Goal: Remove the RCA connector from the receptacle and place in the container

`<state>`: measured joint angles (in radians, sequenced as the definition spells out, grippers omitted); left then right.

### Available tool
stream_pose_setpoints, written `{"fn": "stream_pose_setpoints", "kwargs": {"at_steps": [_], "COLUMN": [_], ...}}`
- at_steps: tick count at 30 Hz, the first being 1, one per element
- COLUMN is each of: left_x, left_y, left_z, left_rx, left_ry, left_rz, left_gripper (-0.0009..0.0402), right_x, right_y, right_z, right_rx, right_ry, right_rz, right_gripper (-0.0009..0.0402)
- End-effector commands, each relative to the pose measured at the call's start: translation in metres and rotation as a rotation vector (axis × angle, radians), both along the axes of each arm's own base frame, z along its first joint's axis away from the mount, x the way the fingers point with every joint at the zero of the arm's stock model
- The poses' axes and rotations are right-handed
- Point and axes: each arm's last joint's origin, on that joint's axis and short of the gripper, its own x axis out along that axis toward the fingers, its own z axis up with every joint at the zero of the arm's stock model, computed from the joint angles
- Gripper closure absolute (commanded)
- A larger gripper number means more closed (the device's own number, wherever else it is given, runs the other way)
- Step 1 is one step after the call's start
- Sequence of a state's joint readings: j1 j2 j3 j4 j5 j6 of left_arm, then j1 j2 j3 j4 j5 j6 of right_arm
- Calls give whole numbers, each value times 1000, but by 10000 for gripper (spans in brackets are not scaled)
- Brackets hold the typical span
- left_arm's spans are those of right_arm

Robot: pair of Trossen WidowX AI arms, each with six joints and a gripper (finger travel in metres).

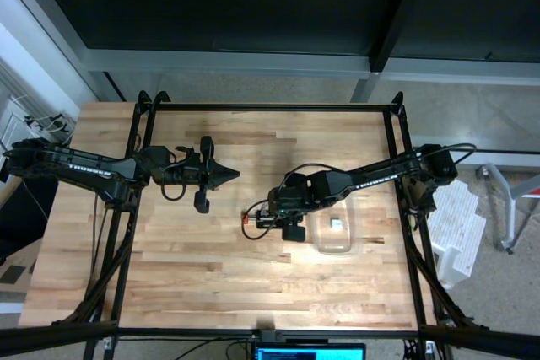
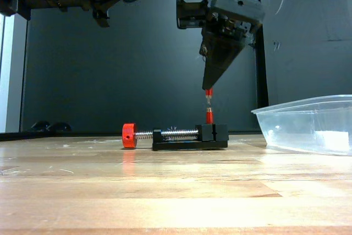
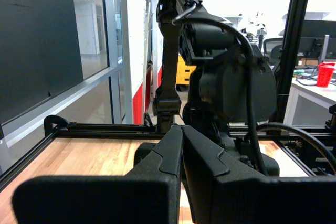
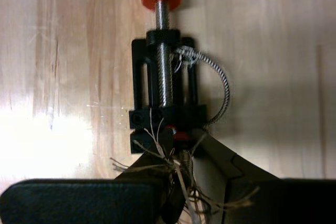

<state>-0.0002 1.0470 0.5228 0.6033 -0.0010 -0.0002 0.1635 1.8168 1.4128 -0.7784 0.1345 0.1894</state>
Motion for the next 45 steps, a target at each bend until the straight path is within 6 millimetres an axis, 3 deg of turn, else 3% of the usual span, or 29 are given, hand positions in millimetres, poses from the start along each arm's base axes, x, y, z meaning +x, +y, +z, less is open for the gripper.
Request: {"fn": "stream_pose_setpoints", "kwargs": {"at_steps": [1, 16, 29, 45], "left_x": [0, 0, 0, 0], "left_y": [0, 0, 0, 0], "left_z": [0, 0, 0, 0], "left_rx": [0, 0, 0, 0], "left_ry": [0, 0, 0, 0], "left_rz": [0, 0, 0, 0], "left_gripper": [393, 393, 393, 393], "right_x": [-2, -22, -30, -97], "right_y": [0, -2, 13, 2], "right_z": [8, 43, 43, 26], "right_rx": [8, 27, 29, 50], "right_ry": [-18, -90, -87, -53], "right_rz": [1, -8, 33, -30], "right_gripper": [393, 393, 393, 393]}}
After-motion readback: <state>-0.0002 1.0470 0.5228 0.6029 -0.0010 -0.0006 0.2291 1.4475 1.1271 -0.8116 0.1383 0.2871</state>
